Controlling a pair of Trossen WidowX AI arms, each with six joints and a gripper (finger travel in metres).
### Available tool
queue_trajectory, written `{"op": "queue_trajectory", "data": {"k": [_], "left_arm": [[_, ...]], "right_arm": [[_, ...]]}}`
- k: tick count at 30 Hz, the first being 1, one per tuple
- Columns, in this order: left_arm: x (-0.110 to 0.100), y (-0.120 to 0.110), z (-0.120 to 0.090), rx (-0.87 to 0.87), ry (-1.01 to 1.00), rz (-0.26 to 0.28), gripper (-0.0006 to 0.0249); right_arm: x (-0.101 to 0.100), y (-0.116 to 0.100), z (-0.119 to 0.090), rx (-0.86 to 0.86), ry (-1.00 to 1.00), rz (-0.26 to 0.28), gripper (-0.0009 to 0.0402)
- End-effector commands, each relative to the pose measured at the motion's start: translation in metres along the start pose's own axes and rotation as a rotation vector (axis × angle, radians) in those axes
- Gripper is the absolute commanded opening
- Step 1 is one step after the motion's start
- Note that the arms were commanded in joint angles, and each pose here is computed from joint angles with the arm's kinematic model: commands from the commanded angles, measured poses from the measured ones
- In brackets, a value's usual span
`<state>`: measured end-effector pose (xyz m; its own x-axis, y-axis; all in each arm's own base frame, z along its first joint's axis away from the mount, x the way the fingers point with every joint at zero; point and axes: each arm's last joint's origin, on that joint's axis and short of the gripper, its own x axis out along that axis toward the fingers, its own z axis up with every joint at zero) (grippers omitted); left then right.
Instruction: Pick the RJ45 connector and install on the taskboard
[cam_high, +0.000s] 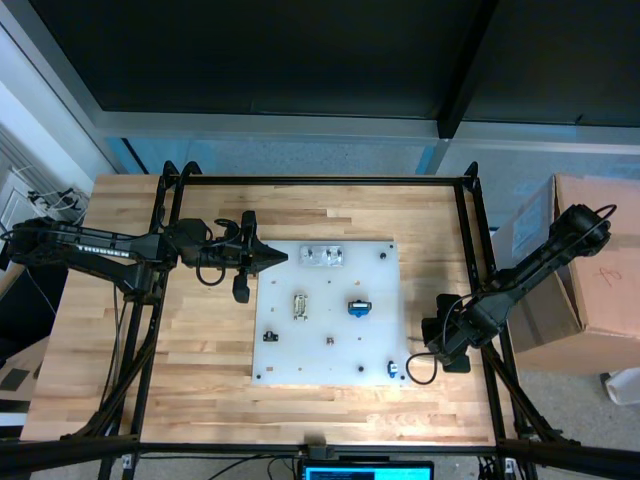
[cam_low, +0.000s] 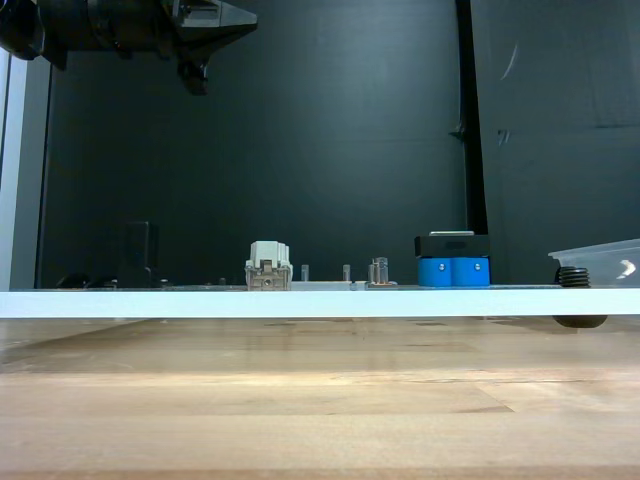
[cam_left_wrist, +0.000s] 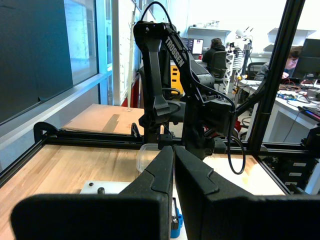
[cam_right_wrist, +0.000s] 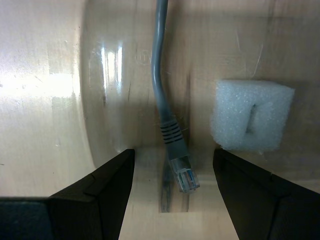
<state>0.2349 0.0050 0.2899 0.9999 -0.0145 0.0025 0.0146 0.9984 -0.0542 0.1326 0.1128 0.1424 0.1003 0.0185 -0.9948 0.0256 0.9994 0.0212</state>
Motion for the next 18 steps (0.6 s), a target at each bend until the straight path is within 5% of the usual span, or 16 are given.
{"op": "queue_trajectory", "data": {"k": [1,7,18], "left_arm": [[0.0000,0.0000,0.0000,0.000,0.000,0.000,0.0001],[0.0000,0.0001,0.0000,0.000,0.000,0.000,0.0001],[0.0000,0.0000,0.0000,0.000,0.000,0.000,0.0001]], "right_arm": [[0.0028,0.0004,0.0007,-0.006,-0.002,-0.009,0.0216],[0.0029,0.0005,0.0007,-0.011,-0.002,-0.009,0.0162],[-0.0034,0.0019,0.0027,-0.011,-0.020,0.010,-0.0001]]}}
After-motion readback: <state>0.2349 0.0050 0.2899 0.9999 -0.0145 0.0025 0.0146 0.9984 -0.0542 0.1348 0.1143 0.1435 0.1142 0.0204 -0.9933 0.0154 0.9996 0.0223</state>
